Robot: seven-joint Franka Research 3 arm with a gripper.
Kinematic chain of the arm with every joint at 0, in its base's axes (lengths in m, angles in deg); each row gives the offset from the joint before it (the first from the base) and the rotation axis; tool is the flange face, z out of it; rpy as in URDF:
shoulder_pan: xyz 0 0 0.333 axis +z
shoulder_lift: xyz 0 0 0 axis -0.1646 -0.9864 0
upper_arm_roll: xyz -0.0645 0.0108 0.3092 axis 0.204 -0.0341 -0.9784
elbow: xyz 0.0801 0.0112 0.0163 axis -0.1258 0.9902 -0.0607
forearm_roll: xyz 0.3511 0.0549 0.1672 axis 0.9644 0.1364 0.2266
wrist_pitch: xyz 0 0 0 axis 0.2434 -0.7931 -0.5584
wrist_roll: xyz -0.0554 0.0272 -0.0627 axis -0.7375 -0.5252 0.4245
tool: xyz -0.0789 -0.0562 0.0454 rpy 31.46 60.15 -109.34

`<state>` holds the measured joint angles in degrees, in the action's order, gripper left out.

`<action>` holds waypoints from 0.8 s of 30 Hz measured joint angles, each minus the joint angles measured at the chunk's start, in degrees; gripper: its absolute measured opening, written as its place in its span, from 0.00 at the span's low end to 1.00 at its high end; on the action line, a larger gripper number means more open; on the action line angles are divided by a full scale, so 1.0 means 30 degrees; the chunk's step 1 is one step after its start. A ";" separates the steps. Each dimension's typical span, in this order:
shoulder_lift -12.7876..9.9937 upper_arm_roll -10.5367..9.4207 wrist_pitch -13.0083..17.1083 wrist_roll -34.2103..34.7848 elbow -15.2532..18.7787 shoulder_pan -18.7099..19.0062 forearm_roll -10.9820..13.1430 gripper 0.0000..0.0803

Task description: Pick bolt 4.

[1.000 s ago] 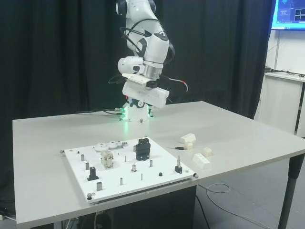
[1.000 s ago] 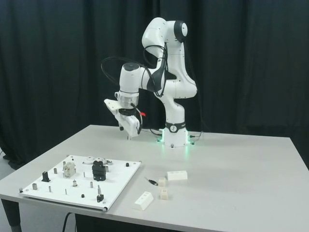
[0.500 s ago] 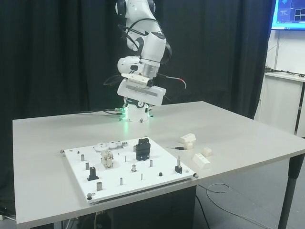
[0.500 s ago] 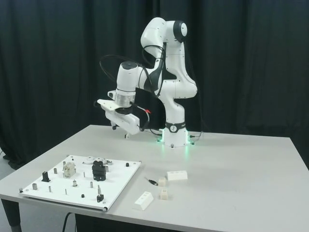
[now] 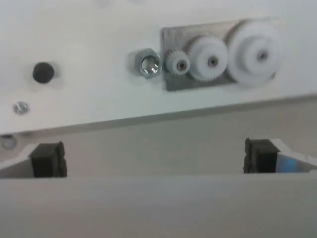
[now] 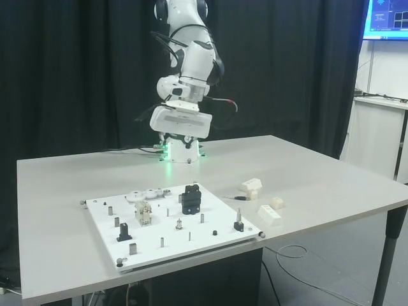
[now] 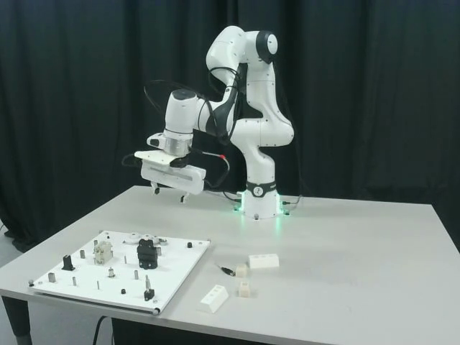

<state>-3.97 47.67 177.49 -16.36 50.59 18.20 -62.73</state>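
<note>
White board (image 6: 167, 233) lies well below the parted fingers (image 5: 48, 159).

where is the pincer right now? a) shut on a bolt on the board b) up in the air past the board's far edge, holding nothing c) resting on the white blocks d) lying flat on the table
b: the pincer hangs well above the grey table, beyond the far edge of the white board, its fingers spread with nothing between them.
</note>
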 joint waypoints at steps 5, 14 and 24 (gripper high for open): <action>-0.0238 0.0153 0.0308 -0.2819 -0.0025 -0.0034 0.0426 1.00; -0.0923 0.0314 0.0767 -0.7585 -0.0145 -0.0035 0.0896 1.00; -0.2079 0.0481 0.0861 -1.1295 -0.0636 -0.0068 0.2243 1.00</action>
<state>-10.21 49.12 180.08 -50.25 48.68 18.00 -56.00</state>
